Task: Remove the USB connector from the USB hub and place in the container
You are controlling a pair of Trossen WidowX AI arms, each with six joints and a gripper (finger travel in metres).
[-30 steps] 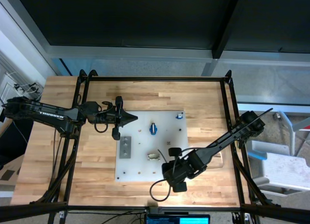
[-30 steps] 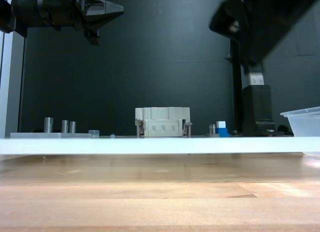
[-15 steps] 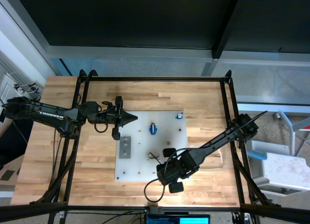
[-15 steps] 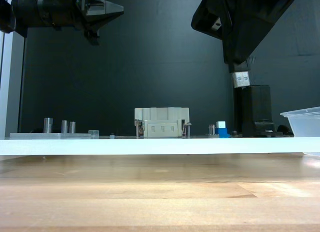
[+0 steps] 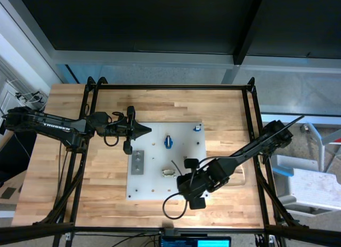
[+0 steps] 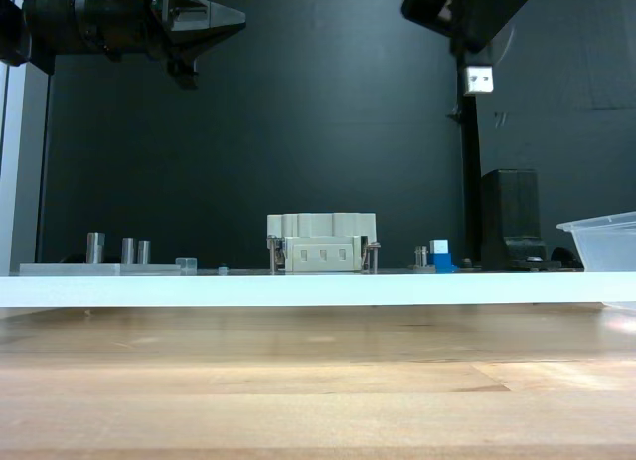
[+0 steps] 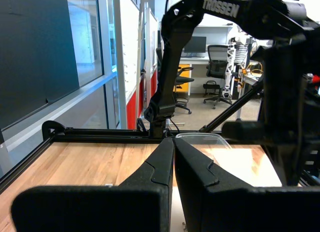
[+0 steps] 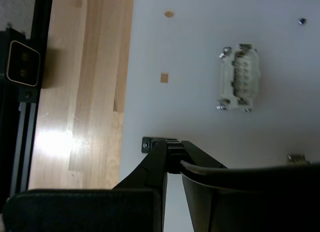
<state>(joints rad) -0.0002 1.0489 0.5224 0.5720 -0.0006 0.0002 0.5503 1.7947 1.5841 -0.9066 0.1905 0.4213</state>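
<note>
1. Extraction was judged done. The USB connector (image 6: 479, 79) was seen free of the USB hub (image 6: 509, 214), its silver plug end hung well above the white board (image 5: 181, 143), w/ clear air betw. plug & hub.
2. The right gripper (image 8: 166, 148) was held high over the board's near part, approx. above the hub. Its fingers were pressed together on what was taken for the connector's black body, w/ the plug pointed down at the board.
3. The hub was seen fixed upright on the board, near the board's near edge & towards the right arm's side. Nothing was seen plugged into it in the low view.
4. The container (image 6: 601, 236) was found off the board, just beside the board's edge on the right arm's side. It was partly hidden under the right arm in the high view, & nothing could be made out inside it.
5. The left gripper (image 5: 144, 130) was parked high over the board's far corner on the left arm's side. Its fingers were shut tight on nothing, so no part in the job was judged for it.
6. Left to do, as judged: the connector was yet to be carried off the board, brought over the container, lowered & let go. Task was est. approx. half done.
</note>
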